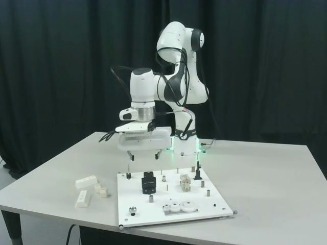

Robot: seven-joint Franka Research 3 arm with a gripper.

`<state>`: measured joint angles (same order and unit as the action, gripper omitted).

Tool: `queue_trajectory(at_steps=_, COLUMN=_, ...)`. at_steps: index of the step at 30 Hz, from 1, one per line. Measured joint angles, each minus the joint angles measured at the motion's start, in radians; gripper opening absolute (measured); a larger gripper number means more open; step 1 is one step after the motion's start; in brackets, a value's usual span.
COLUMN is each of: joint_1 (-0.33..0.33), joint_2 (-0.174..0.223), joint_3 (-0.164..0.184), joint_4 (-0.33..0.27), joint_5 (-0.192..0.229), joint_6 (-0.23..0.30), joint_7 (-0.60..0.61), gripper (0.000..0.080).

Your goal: Remove D-SUB.

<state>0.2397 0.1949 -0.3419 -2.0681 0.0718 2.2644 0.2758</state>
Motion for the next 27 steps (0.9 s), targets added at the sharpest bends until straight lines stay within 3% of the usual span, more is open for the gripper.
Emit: queue_trajectory(at_steps=27, joint_1=0.002, joint_2=0.039, joint_3=0.003, joint_4=-0.1, joint_5=0.064, joint_6=0.138, joint_7=-0.03, gripper=0.08)
